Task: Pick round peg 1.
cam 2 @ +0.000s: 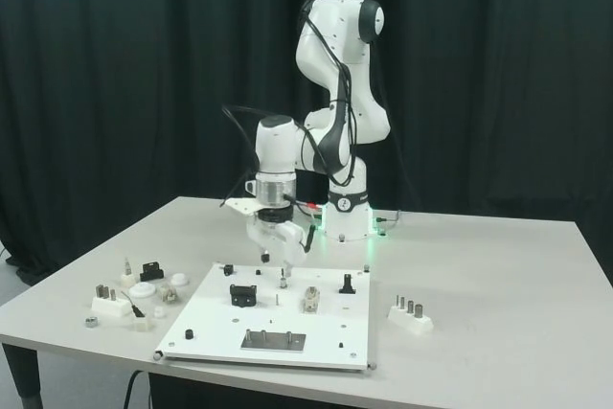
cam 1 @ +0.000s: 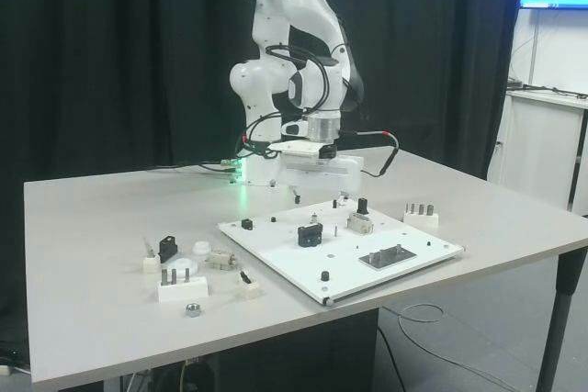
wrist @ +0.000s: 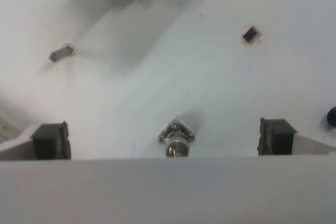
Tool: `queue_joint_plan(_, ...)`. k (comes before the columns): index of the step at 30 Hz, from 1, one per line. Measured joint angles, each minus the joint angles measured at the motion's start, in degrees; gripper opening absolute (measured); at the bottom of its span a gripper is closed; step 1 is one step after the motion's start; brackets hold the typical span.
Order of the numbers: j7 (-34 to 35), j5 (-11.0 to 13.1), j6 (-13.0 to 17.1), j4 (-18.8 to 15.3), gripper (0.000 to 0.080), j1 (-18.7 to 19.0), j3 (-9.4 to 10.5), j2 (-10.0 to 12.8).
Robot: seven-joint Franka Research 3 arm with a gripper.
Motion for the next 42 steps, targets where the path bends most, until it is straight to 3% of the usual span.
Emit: queue_joint_plan(42, -13.5, 0.0, 0.1, 1.6, 0.0800, 0.0, -3.01, -1.2)
